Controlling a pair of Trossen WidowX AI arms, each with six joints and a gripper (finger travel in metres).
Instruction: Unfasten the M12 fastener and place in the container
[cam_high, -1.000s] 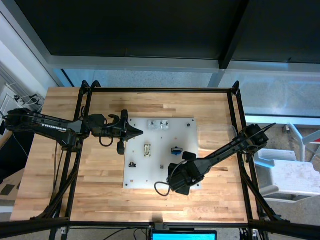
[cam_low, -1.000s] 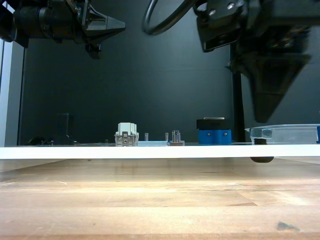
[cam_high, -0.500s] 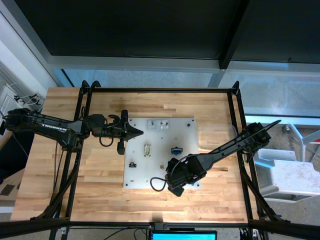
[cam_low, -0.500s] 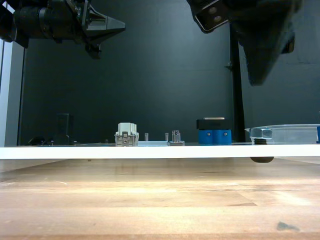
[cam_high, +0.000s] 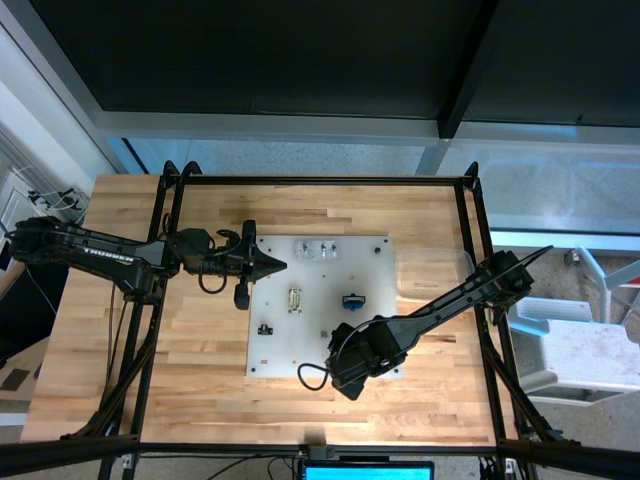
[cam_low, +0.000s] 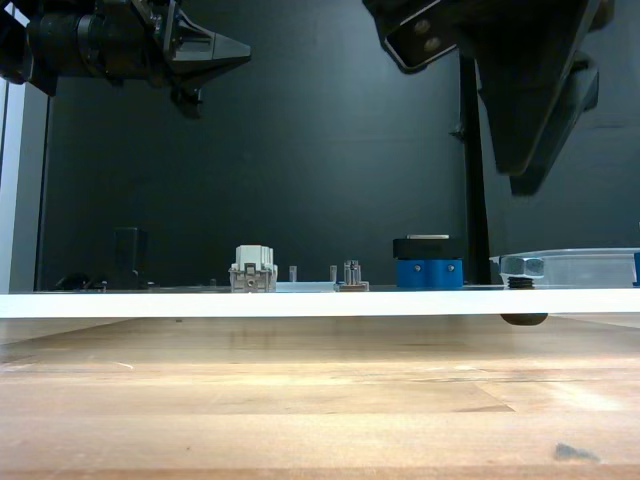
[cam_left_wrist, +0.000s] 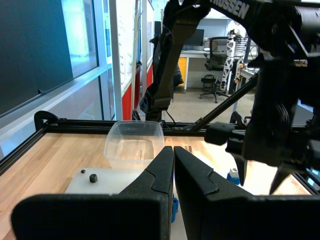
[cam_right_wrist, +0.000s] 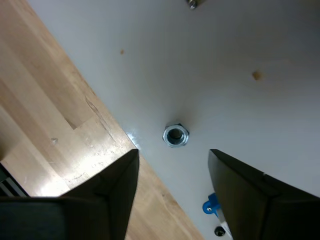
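We find the nut (cam_low: 522, 266) on its stud (cam_low: 522, 284), lower right in the low view. We judge it light, hard and slick, so we would pinch opposite flats. The right tool (cam_low: 515, 182) hangs wide above; the left tool (cam_low: 235, 47), pressed together, is upper left.

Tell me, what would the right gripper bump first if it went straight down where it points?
Probably the silver nut on its stud, straight ahead of the open right gripper. The left gripper hangs shut at the board's left edge.
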